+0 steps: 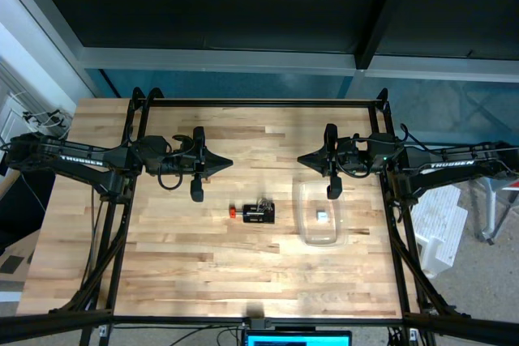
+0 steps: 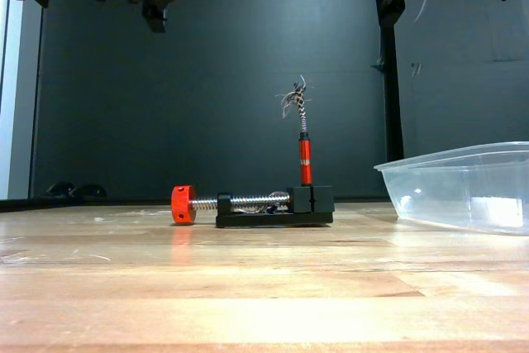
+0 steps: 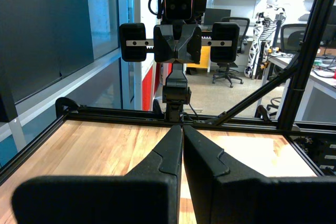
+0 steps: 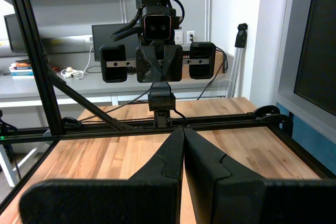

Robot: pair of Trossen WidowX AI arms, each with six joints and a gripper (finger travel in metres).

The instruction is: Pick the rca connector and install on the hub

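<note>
**High view.** The left gripper and right gripper hang above the table with their tips facing each other, well apart. The hub lies on the boards between them, closer to the table's near edge. Its red-orange tip points toward the left arm. To the hub's right, near it, sits a clear tray holding a white square piece. The rca connector cannot be picked out in this view. Risk: a gripper reaching into the tray could take the white piece by mistake.

**Low view.** Both grippers are high overhead. An upright red post topped with a frayed braided wire stands on the hub. Risk: a descending finger could snag the wire or knock the post. The hub looks light and unfixed, so a sideways push may slide it.

**Left wrist view.** The fingers are pressed together with nothing between them.

**Right wrist view.** The same applies here: the fingers are pressed together and empty. Risk: coming down clenched on so small a part would shove it aside rather than grasp it, so the jaws must part first.
</note>
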